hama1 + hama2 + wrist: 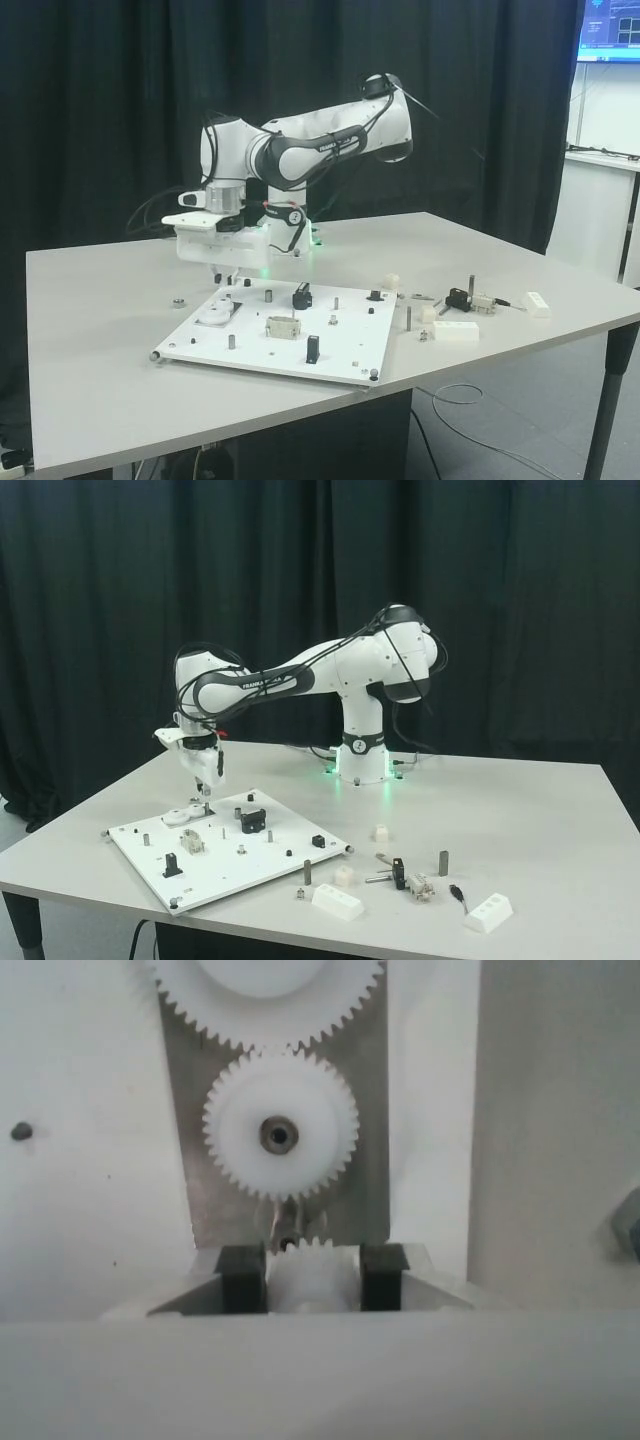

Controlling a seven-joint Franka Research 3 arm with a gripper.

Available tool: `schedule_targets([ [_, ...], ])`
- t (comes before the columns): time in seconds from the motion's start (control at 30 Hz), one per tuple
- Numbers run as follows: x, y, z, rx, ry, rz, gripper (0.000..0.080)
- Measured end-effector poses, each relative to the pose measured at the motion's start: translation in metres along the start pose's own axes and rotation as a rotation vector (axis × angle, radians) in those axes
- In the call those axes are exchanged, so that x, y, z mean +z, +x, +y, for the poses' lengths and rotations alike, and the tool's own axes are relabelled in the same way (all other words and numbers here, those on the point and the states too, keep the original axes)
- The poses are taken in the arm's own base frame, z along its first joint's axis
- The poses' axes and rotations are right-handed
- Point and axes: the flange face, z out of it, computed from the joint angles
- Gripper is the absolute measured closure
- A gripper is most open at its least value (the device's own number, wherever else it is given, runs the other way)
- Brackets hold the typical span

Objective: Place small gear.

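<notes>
1. Between the two black fingertip pads of the white arm's gripper [313,1276], pinched on both sides, sits the small white toothed plastic gear [313,1272]; only its upper teeth and a pale body show in the wrist view.
2. Just past the held gear, a bare metal peg [290,1222] stands on the grey metal plate [365,1175] set into the white square assembly board [300,345].
3. Beyond that peg, a medium white plastic gear [281,1136] sits on a dark-centred shaft, and its teeth mesh with a large white plastic gear [268,1000] farther on, which is cut off by the picture's edge.
4. From the first room view, the gripper [218,272] hangs over the board at about 10 o'clock from the board's middle, just above the white gears [214,313] mounted there.
5. From the second room view, the gripper [203,790] points straight down over the white gears [184,815] near the board's [220,865] far left corner.
6. On the board stand several short grey posts and small black blocks, among them a black bracket [254,822] near the middle.
7. At about 3 o'clock from the board, loose parts lie on the grey table [100,300], including two white rectangular blocks [338,901], [489,912] and a small black-and-metal connector [400,873].
</notes>
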Motion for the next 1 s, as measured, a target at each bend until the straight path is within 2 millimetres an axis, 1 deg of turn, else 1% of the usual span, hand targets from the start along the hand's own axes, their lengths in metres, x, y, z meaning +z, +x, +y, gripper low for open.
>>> schedule_targets([
  [0.27,-0.0052,-0.0004,0.0002,-0.004,0.002,0.004,0.0606],
  [1.0,-0.0060,-0.0014,-0.0017,-0.025,0.003,0.008,0.0606],
])
